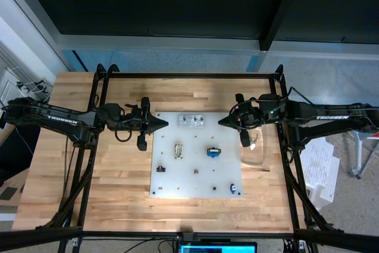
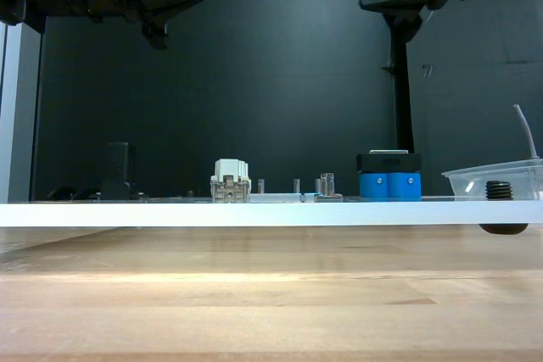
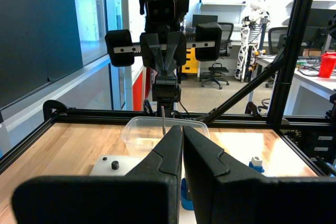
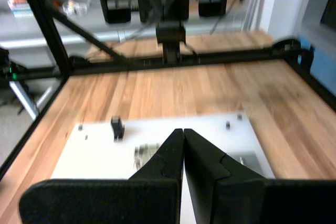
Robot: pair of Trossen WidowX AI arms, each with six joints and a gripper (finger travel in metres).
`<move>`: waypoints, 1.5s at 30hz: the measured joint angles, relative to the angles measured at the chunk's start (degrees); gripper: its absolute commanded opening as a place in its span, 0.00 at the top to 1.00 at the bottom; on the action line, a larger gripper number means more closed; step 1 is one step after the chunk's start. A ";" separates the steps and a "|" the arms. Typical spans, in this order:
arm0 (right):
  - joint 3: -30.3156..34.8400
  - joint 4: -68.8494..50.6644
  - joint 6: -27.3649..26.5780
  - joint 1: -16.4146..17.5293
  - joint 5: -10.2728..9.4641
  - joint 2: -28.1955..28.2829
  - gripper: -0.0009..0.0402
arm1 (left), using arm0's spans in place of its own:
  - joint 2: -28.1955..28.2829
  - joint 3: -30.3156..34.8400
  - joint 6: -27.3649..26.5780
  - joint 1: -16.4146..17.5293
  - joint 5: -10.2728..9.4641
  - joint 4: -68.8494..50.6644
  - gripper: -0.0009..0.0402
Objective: Pick the RJ45 connector and install on taskboard
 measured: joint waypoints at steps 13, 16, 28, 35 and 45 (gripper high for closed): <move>10.54 -32.98 -0.24 0.00 -0.17 -1.60 0.98 | 0.02 0.00 0.00 0.00 0.00 -0.02 0.98; 12.11 -39.32 -0.22 0.00 -0.17 -1.64 0.98 | 0.00 0.00 0.02 0.00 0.00 -0.02 0.98; 15.56 -60.22 -0.15 0.00 -0.02 -1.68 0.98 | 0.00 0.02 0.00 0.00 0.00 -0.02 0.98; 15.74 -66.88 0.07 -0.02 0.00 -1.68 0.98 | 0.02 0.00 0.02 0.00 0.02 0.00 0.98; 15.08 -70.58 0.07 -0.02 3.06 -0.70 0.97 | 0.02 0.00 0.02 0.00 0.00 0.00 0.98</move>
